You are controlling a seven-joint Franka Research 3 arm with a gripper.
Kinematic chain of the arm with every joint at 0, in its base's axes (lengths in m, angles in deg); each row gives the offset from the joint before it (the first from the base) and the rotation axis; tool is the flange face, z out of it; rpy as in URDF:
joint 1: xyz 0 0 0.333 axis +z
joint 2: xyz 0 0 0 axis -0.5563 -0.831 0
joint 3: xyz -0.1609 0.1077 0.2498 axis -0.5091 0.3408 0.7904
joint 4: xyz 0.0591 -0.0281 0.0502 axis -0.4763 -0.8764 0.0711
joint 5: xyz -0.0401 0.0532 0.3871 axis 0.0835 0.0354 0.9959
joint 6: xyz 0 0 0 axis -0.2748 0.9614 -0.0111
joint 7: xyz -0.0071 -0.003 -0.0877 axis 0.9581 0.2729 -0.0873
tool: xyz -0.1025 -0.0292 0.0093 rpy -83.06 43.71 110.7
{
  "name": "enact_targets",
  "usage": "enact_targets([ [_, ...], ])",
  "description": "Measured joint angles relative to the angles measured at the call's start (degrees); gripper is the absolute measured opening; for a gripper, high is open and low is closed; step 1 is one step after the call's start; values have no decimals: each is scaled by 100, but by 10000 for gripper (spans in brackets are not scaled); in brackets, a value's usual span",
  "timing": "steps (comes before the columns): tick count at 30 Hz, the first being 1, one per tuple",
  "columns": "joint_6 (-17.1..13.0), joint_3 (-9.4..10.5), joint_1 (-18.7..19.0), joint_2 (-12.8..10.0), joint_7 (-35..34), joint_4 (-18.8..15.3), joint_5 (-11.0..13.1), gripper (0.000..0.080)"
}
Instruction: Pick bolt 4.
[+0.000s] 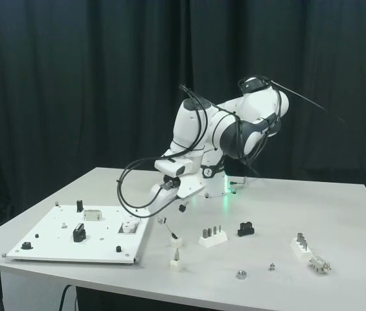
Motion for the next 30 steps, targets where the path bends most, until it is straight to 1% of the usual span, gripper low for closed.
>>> enact_targets([
  [8, 256, -15, 18, 72, -624, 106, 287, 800],
  [15, 362, -7, 93, 81, -1167, 201, 593, 800],
  [18, 367, 21, 131, 81, -1404, 233, 711, 800],
  [23, 337, 104, 206, 79, -2040, 248, 861, 800],
  [30, 244, 280, 306, 78, -2680, 248, 1061, 800],
])
